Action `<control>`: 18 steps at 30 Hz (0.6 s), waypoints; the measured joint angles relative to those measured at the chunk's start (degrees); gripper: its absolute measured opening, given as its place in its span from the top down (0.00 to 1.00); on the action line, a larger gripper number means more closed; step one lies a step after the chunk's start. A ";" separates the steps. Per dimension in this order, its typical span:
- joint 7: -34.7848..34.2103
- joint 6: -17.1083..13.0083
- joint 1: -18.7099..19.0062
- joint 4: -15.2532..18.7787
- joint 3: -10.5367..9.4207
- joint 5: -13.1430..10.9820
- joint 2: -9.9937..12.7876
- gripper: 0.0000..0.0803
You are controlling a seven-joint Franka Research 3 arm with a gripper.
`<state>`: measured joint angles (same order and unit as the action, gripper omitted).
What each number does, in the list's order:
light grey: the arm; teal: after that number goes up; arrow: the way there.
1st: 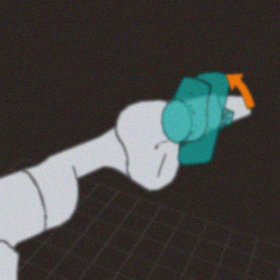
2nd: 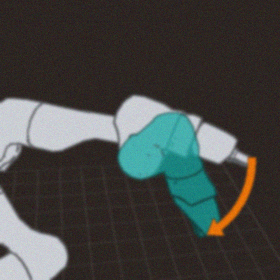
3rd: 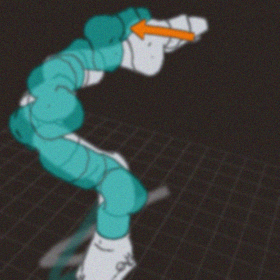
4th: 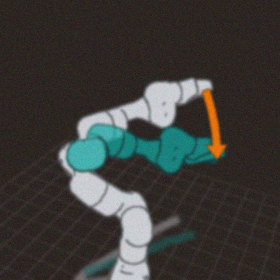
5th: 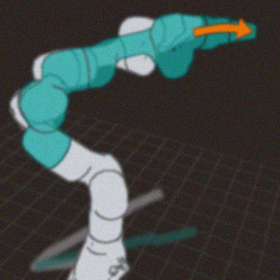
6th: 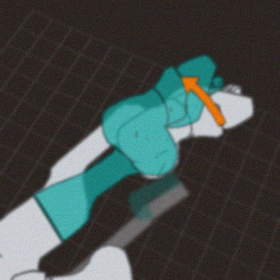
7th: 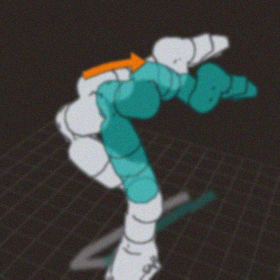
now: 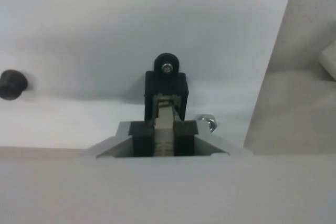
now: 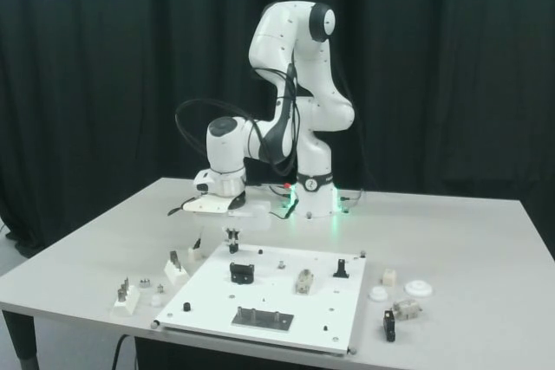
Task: Insert Ethernet.
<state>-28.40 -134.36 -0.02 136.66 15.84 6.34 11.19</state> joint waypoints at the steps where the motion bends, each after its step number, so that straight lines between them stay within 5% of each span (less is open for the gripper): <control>1: 0.00 -0.02 0.00 0.00 0.01 0.00 0.01 0.91; 18: 0.00 -0.16 0.00 0.00 0.22 -0.84 0.10 0.91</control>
<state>-28.40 -134.52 -0.02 136.66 16.05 5.50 11.28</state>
